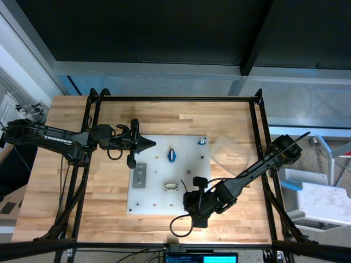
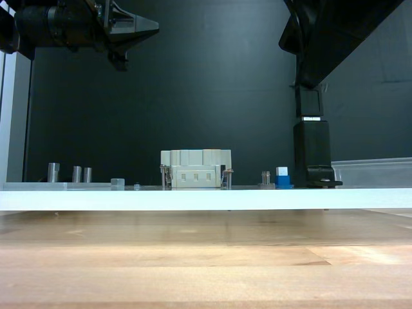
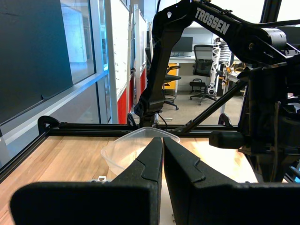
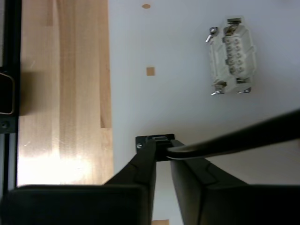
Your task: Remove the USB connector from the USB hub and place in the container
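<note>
Across the lower part of the high view lies the worktop (image 1: 71,181), made of pale wood strips with visible grain. At its centre sits a white board (image 1: 159,192), flat and matte. To the right of the board is the container (image 1: 233,153), a shallow tray of clear plastic with rounded corners, hard to see against the wood.

The left claw (image 1: 148,143) hangs high at the upper left of the board, its fingers together on nothing. The right claw (image 4: 161,149) points straight down at the lower middle of the board.

A grey-beige connector (image 4: 233,56), ribbed and with small metal clips, stands near it. The USB hub (image 4: 143,139) is a small black square block fixed on the board. The USB connector (image 4: 234,137) sits at the hub, and its thin, smooth black cable curves away. The right claw is closed around its plug.

I judge the step in hand is the grasp just before extraction. The next move calls for a straight pull away from the hub without twisting, then a carry to the container, which is well apart to the right.
</note>
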